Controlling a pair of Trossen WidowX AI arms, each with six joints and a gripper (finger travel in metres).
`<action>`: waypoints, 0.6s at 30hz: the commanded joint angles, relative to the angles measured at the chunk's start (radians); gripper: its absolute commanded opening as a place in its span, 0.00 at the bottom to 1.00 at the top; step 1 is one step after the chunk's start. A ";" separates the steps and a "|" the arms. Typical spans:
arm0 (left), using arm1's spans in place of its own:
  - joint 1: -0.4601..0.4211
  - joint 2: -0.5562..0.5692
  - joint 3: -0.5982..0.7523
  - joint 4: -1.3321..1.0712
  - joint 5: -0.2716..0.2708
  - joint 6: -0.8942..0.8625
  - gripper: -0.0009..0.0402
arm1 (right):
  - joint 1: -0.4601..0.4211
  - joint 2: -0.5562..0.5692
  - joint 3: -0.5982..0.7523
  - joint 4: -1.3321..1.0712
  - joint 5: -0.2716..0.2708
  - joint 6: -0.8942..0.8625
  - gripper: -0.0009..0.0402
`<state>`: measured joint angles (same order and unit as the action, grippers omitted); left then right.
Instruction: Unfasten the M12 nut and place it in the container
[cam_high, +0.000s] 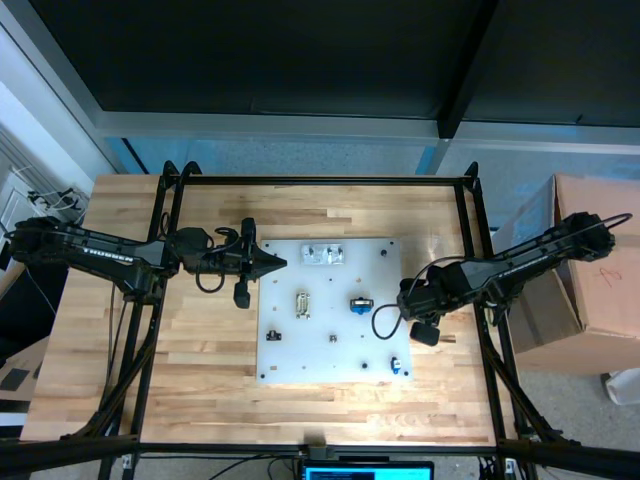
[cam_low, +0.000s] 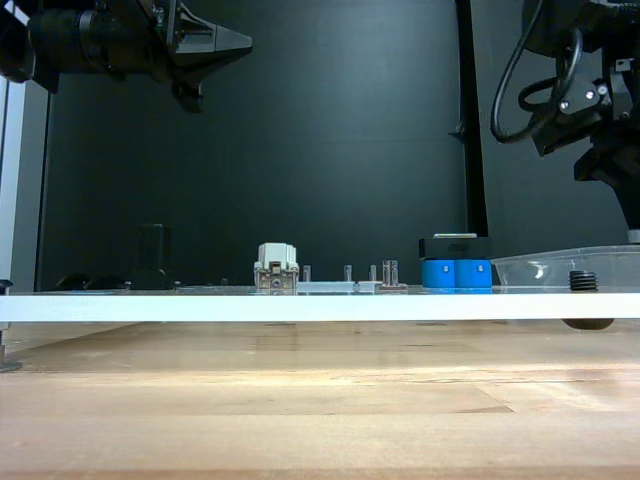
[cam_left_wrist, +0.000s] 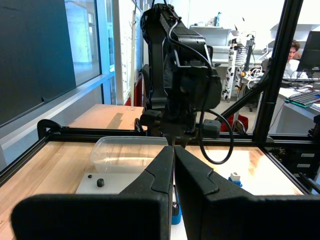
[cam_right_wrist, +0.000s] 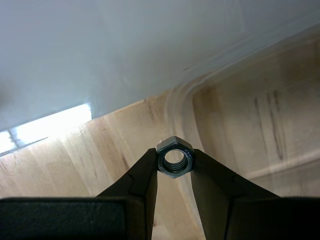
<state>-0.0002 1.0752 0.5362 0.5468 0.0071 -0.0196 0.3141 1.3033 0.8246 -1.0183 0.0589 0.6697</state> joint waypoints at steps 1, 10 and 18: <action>0.000 0.000 0.000 0.000 0.000 0.000 0.02 | 0.016 0.015 0.000 0.006 -0.001 0.016 0.05; 0.000 0.000 0.000 0.000 0.000 0.000 0.02 | 0.068 0.015 0.000 0.045 0.000 0.072 0.05; 0.000 0.000 0.000 0.000 0.000 0.000 0.02 | 0.129 0.062 0.000 0.059 0.001 0.111 0.05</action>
<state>-0.0002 1.0752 0.5362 0.5472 0.0071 -0.0196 0.4358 1.3560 0.8246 -0.9600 0.0589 0.7803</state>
